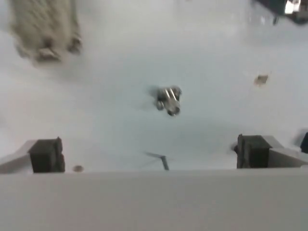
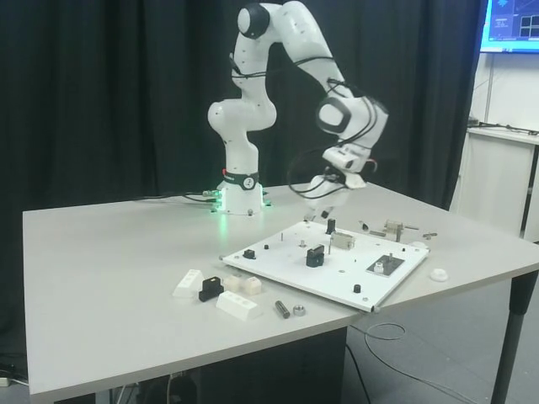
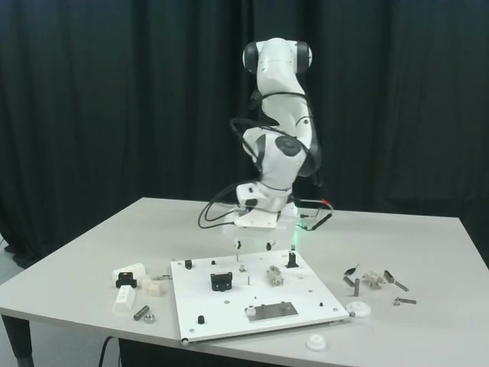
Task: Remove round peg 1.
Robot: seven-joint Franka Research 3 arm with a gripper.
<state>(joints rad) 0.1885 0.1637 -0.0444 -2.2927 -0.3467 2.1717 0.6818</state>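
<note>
The grey desk (image 2: 109,252) stands in front of black curtains (image 3: 114,99), and the white arm (image 2: 278,50) is bolted near its back edge, where a green light (image 2: 221,204) shines at the base. A white board (image 3: 252,294) lies flat on the desk, close to the front edge. On the board stand several small parts: a black block (image 3: 222,281), a black upright piece (image 3: 293,260), a grey plate (image 3: 267,311) and a thin round peg (image 3: 242,268) standing upright near the rear part of the board.

The gripper (image 3: 254,245) hangs above the rear edge of the board, just over the peg but apart from it. In the wrist view its two black fingertips (image 1: 46,155) are wide apart and hold nothing; a small metal piece (image 1: 168,99) shows between them, on the white surface below.

Beside the board, white blocks (image 2: 240,295) lie on one side, and loose metal pieces (image 3: 374,280) with two white discs (image 3: 357,309) on the other. A screen (image 2: 512,25) glows in the room's corner.
</note>
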